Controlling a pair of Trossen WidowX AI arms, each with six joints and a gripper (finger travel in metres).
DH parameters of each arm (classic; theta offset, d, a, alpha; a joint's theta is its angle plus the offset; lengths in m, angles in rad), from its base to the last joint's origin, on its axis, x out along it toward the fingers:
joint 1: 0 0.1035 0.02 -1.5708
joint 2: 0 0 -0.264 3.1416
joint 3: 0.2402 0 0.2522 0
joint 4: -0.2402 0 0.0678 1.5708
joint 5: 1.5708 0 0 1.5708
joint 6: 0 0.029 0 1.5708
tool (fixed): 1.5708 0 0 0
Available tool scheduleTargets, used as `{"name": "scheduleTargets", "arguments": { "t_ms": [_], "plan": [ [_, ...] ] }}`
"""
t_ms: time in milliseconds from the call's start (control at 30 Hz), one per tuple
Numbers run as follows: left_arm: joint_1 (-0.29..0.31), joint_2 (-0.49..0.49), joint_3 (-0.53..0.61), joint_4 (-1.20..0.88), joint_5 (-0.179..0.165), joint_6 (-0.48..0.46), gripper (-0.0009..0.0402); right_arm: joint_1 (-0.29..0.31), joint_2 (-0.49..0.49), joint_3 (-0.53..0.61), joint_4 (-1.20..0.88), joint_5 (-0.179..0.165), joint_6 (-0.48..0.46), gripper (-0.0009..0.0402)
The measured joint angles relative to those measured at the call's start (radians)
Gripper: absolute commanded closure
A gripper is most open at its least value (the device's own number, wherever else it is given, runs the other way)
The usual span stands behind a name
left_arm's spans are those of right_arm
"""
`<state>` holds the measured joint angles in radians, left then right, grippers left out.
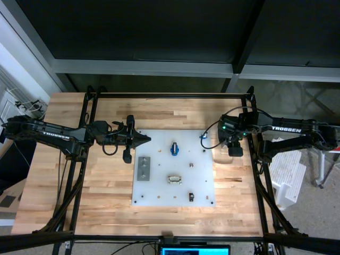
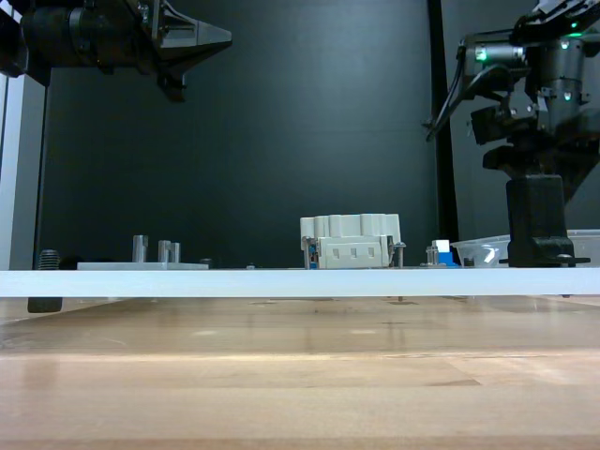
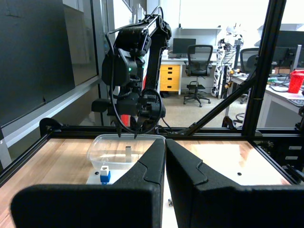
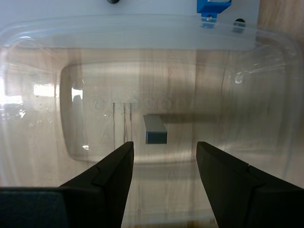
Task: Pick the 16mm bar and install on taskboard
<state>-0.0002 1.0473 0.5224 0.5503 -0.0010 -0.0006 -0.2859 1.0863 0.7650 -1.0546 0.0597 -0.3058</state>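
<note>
The 16mm bar (image 4: pixel 155 129) is a short grey metal piece standing in a clear plastic tray (image 4: pixel 38 95); it also shows as the bar (image 3: pixel 128 151) in the left wrist view. My right gripper (image 4: pixel 165 145) hangs open just above the tray, its fingers either side of the bar and apart from it. From above, the right gripper (image 1: pixel 234 147) is off the right edge of the white taskboard (image 1: pixel 175 194). My left gripper (image 1: pixel 142 139) is shut and empty, held high over the taskboard's far left corner, and shows as the left gripper (image 3: pixel 165 142) in its own view.
On the taskboard sit a grey holed block (image 1: pixel 144 168), a blue fitting (image 1: pixel 175 149), a beige connector (image 1: pixel 174 180) and a small black part (image 1: pixel 191 197). The tray (image 1: pixel 223 154) rests on the wooden table beside the board's right edge. A black frame surrounds the table.
</note>
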Motion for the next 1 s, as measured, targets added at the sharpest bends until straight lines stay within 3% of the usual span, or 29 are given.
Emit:
{"name": "scheduleTargets", "arguments": {
  "t_ms": [1000],
  "plan": [
    [0.000, 0.000, 0.000, 0.000, 0.000, 0.000, 0.0393, -0.001, 0.002, -0.137, 0.151, -0.009, -0.082, 0.0203]
  ]
}}
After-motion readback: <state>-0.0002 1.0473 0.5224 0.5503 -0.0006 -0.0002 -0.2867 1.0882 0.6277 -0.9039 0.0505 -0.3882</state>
